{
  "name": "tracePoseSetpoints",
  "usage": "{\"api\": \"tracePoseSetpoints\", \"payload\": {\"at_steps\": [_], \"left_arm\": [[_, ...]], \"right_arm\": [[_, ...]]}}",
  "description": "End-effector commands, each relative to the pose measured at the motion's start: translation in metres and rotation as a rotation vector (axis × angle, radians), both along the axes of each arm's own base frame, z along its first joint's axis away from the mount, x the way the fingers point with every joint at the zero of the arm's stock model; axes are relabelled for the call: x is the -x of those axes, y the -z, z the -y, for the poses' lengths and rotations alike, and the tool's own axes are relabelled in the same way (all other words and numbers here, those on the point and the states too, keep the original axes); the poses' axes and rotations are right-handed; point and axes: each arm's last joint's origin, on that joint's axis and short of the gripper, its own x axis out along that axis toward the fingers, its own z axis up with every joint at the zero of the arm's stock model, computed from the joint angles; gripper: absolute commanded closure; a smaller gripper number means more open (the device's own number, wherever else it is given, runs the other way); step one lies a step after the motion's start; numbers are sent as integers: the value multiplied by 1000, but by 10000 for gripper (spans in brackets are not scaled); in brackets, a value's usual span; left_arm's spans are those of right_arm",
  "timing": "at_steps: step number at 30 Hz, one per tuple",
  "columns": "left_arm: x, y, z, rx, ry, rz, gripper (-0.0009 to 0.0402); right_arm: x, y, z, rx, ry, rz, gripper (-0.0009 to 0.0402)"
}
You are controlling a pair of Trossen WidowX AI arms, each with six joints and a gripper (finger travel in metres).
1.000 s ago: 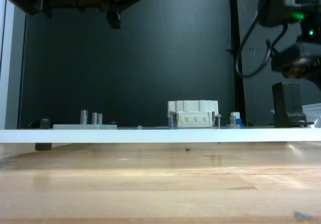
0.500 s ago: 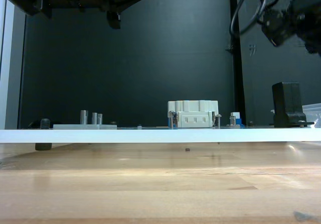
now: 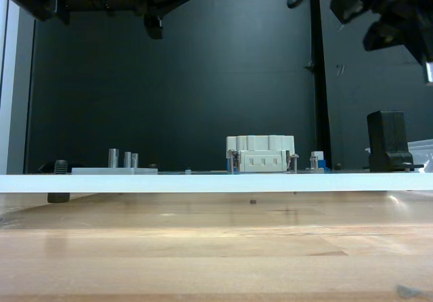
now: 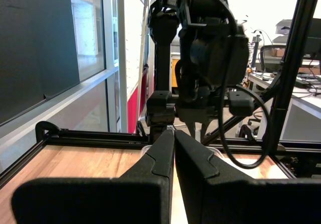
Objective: Pick the 16mm bar and place in it's hole on the taskboard
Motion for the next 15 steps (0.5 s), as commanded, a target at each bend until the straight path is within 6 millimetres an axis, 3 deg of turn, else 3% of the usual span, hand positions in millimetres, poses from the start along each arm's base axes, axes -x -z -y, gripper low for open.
{"api": "tracePoseSetpoints", "payload": {"at_steps": [1,8,15], "left_arm": [[0,0,0,0,0,0,393],[0,0,0,0,0,0,393],[0,0,0,0,0,0,393]], "right_arm": [[-7,-5,-2,12,-29,0,389],[-25,-12,-6,50,-67,18,389],[-55,-10,-15,62,-75,14,389]]}}
